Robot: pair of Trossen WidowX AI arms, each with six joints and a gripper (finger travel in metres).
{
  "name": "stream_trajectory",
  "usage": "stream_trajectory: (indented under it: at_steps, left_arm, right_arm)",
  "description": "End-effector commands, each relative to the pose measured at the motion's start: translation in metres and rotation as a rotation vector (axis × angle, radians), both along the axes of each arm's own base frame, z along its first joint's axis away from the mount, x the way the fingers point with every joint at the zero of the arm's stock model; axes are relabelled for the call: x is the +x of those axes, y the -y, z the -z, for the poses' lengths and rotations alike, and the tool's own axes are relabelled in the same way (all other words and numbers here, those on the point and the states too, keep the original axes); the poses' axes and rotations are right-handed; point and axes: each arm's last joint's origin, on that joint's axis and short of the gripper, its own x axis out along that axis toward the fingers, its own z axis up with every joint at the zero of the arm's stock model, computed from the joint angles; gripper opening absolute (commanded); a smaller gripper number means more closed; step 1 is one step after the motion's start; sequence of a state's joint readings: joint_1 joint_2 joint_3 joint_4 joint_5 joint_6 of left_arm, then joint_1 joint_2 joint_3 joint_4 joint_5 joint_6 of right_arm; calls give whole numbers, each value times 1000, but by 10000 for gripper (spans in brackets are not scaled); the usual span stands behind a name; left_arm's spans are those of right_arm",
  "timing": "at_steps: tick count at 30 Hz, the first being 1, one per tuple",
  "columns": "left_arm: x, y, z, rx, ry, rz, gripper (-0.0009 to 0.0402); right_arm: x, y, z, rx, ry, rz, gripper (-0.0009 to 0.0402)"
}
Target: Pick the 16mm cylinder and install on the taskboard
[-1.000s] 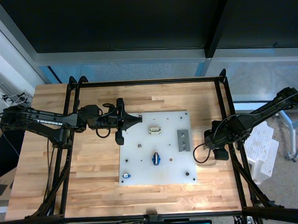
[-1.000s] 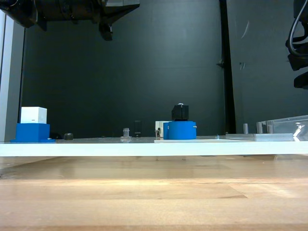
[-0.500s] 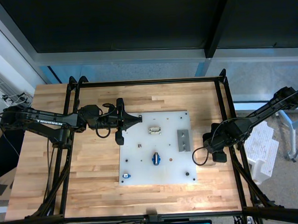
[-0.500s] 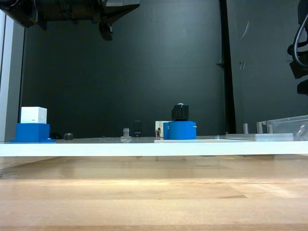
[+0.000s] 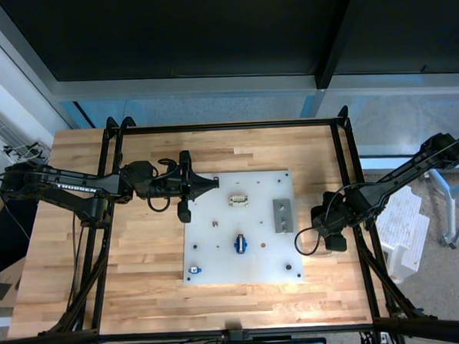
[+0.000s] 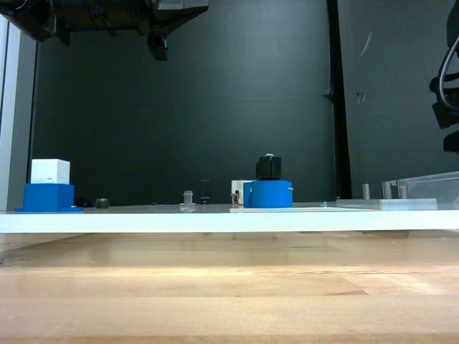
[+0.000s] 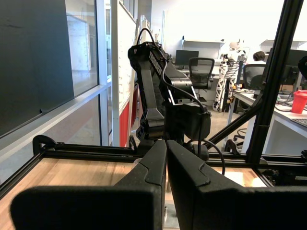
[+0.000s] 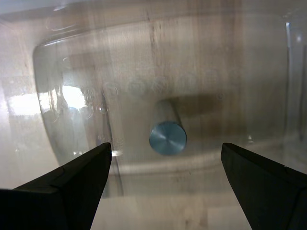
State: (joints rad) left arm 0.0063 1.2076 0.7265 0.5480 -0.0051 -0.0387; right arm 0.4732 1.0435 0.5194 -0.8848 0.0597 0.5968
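The 16mm cylinder (image 8: pixel 167 137), a short silvery peg, stands on end inside a clear plastic tray (image 8: pixel 72 96). My right gripper (image 8: pixel 165 158) hangs open above it, one black finger (image 8: pixel 62 187) on each side, nothing held. From above, the right gripper (image 5: pixel 331 234) sits just off the right edge of the white taskboard (image 5: pixel 218 250). My left gripper (image 5: pixel 211 182) is shut and empty, held high over the board's far left corner; its closed fingers (image 7: pixel 158 163) point level across the table.
On the board stand a grey block (image 5: pixel 282 214), a blue fitting (image 5: pixel 239 244) and a beige connector (image 5: pixel 238 200). A black frame (image 5: pixel 345 181) rings the table. The tray (image 6: pixel 423 190) rises at the right of the low view.
The right arm has drifted slightly toward the near side and toward the board. The left arm has not moved.
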Motion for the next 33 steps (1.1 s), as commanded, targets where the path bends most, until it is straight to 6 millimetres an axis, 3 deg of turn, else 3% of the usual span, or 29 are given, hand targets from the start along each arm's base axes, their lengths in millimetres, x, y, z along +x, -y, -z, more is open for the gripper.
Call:
stream_trajectory:
  at_steps: [1,20,33]
  left_arm:
    - [0,0,0,0,0,0,1]
    - [0,0,0,0,0,0,1]
    - [0,0,0,0,0,0,1]
  right_arm:
    - [0,0,4,5,12,0,311]
    - [-2,0,11,7,15,-4,228]
    - [-2,0,11,7,15,-4,205]
